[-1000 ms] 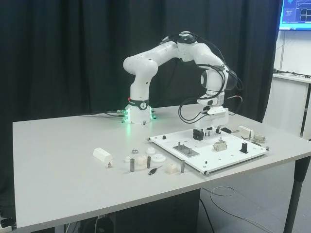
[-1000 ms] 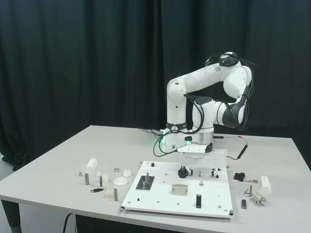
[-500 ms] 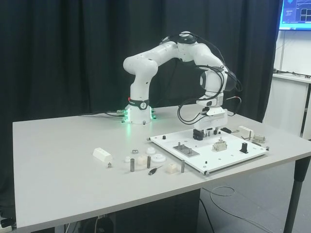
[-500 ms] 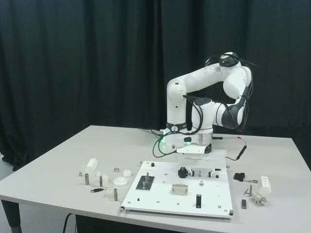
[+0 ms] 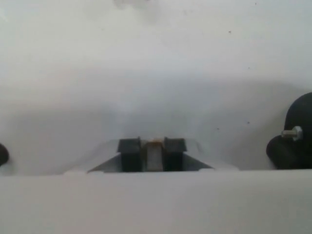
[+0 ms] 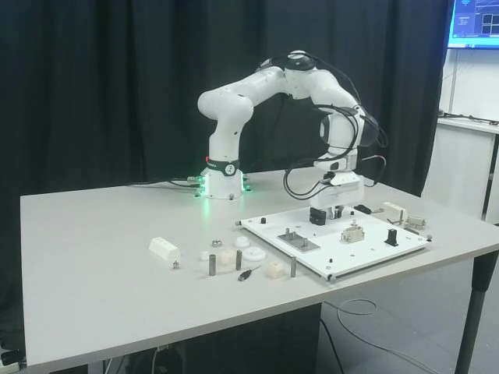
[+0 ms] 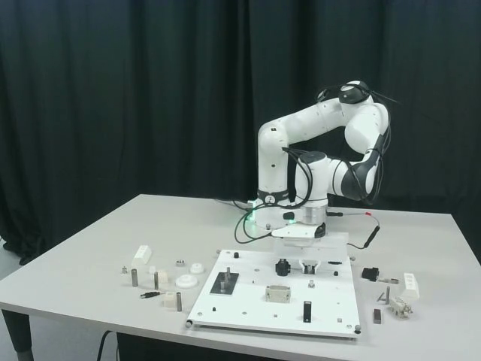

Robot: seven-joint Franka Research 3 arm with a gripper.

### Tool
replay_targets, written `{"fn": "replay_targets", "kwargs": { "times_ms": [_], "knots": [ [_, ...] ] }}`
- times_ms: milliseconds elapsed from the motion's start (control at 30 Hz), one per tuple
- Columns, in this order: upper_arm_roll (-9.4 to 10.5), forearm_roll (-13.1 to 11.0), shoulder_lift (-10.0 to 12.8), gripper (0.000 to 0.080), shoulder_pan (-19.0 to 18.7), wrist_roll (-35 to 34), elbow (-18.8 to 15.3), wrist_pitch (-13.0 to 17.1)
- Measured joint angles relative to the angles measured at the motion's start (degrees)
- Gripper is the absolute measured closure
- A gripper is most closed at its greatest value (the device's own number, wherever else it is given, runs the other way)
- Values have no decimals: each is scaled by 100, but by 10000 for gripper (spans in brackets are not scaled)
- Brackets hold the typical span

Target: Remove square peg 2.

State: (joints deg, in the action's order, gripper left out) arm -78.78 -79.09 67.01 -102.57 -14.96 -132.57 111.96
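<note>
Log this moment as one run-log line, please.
phase: lifting | gripper: fingers shut on small grey square peg | position: above flat white assembly board | peg: clear of board

Evenly bright room views against black curtains; wrist view hazy, soft shadow band across the white board (image 5: 156,58).

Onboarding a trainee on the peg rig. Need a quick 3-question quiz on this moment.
1. True or false: in the wrist view, the end effector is closed on the square peg.
2. The end effector hangs over: A) the white board; B) the floor; C) a shelf.
3. What colour are the lights at the arm's base?

Key: 1 true; 2 A; 3 green.
</note>
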Motion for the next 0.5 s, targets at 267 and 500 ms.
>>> {"fn": "replay_targets", "kwargs": {
  "times_ms": [267, 500],
  "knots": [
    [1, -12, -1, 737, 0, 0, -15, 2],
    [0, -12, 0, 736, -3, 0, -16, 2]
  ]
}}
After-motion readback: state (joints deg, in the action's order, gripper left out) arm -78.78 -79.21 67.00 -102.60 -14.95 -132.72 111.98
